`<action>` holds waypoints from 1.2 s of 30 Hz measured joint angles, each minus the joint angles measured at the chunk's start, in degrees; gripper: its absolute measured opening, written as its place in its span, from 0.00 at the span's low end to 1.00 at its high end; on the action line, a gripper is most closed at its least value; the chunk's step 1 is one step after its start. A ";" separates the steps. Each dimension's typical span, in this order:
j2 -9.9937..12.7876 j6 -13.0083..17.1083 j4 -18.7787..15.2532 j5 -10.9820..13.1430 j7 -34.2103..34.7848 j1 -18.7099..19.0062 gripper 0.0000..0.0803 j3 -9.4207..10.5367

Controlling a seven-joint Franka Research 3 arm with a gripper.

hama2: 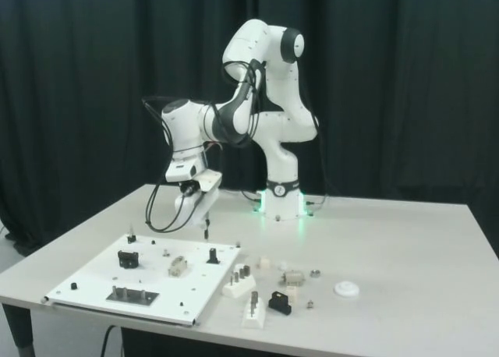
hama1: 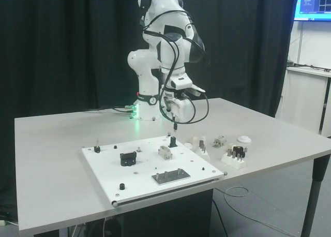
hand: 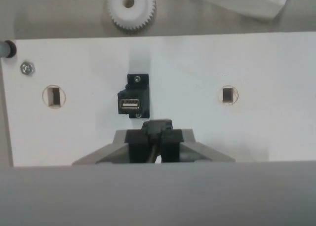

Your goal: Insert USB.

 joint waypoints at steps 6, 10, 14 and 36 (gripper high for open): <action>0.32 0.22 0.16 1.45 0.05 0.00 0.06 -0.35; 0.59 0.32 0.19 2.45 0.05 0.00 0.06 -0.74; 0.78 0.38 0.19 3.08 0.05 0.00 0.06 -1.00; 1.90 0.43 -0.03 4.14 0.05 0.00 0.06 -1.30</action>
